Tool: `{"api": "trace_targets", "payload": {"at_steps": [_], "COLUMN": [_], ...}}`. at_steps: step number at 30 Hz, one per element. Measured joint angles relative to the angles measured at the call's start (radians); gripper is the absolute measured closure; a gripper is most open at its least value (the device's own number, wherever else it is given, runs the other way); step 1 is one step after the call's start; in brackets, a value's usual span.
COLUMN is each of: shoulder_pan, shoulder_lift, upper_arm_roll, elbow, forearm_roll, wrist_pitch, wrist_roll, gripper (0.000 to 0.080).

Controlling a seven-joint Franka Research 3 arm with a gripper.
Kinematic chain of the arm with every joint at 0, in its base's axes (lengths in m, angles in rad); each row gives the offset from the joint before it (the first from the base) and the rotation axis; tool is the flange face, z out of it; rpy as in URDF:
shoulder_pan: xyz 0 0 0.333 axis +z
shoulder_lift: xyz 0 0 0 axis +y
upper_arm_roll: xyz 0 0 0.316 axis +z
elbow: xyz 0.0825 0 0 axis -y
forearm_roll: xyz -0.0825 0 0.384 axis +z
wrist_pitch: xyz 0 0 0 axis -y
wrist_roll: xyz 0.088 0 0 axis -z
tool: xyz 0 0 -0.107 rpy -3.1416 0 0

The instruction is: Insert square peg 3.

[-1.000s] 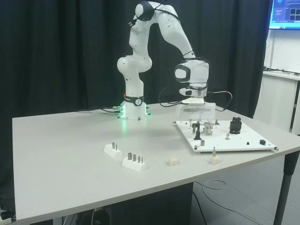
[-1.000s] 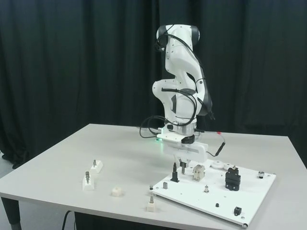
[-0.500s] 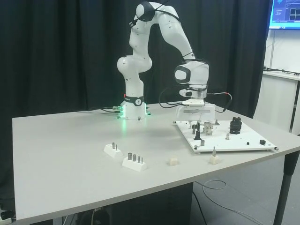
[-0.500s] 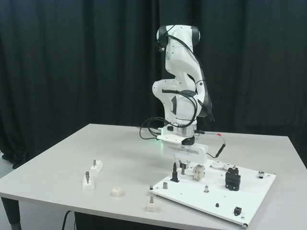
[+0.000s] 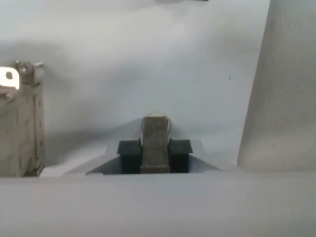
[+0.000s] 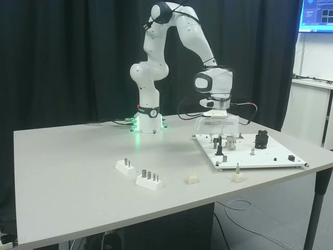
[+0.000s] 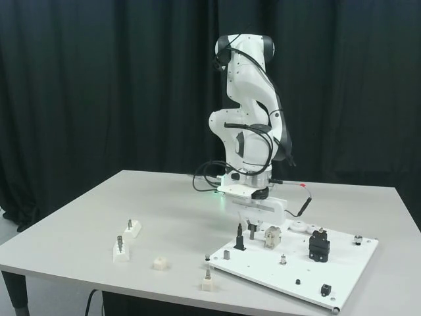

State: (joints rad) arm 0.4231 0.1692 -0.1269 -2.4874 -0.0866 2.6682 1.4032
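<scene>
We hold the peg above the white board.
Our gripper (image 5: 155,153) pinches the square peg (image 5: 155,143) between its black fingers (image 5: 129,154); the peg's lower end is hidden by its own body, so we cannot tell whether it touches the board (image 6: 270,159).

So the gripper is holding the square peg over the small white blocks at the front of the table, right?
Not quite. The gripper does hold the square peg, but over the white board, not over the small white blocks. Both room views show it.
</scene>
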Motion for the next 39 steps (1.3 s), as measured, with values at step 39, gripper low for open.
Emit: {"api": "trace_targets", "payload": {"at_steps": [39], "shoulder_pan": [-0.001], "shoulder_lift": [0.0], "upper_arm_roll": [0.004], "elbow": [-0.004], "forearm_roll": [0.0], "wrist_pitch": [-0.002], "wrist_roll": [0.024], "gripper": [0.0689]}}
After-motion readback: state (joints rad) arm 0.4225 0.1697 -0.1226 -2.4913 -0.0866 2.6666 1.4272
